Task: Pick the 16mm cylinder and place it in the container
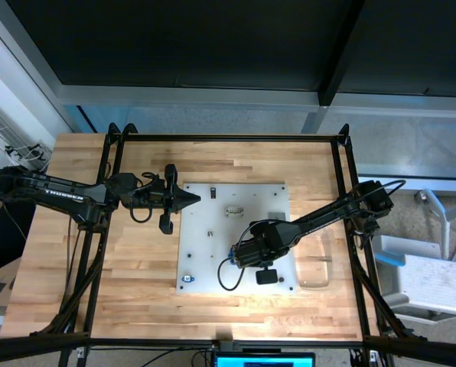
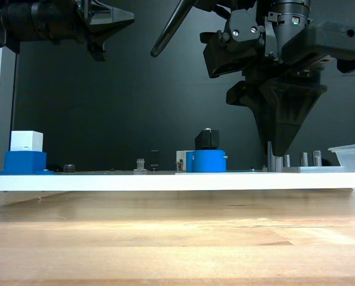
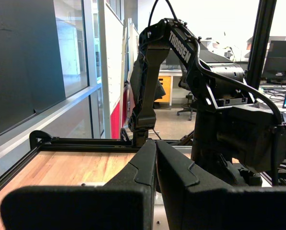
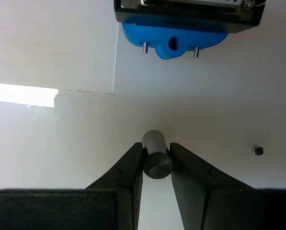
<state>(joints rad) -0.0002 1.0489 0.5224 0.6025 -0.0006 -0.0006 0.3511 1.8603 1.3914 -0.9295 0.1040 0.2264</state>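
The right claw (image 4: 156, 152) clamps the 16mm cylinder (image 4: 157, 163) over the white board (image 1: 213, 260); the left claw (image 1: 195, 197), pressed together, hangs at its 10 o'clock.

Your 16mm cylinder (image 4: 156, 160) is a small, smooth grey metal peg with a flat round end. It sits over the white board (image 4: 220, 105), pinched between the two fingers of the right gripper (image 4: 156, 147). Your container (image 1: 317, 286) is a clear tray with round corners. It lies flat on the table (image 1: 136, 290), just beside the board's right edge. The left gripper (image 1: 191, 197) hangs at the board's left edge.
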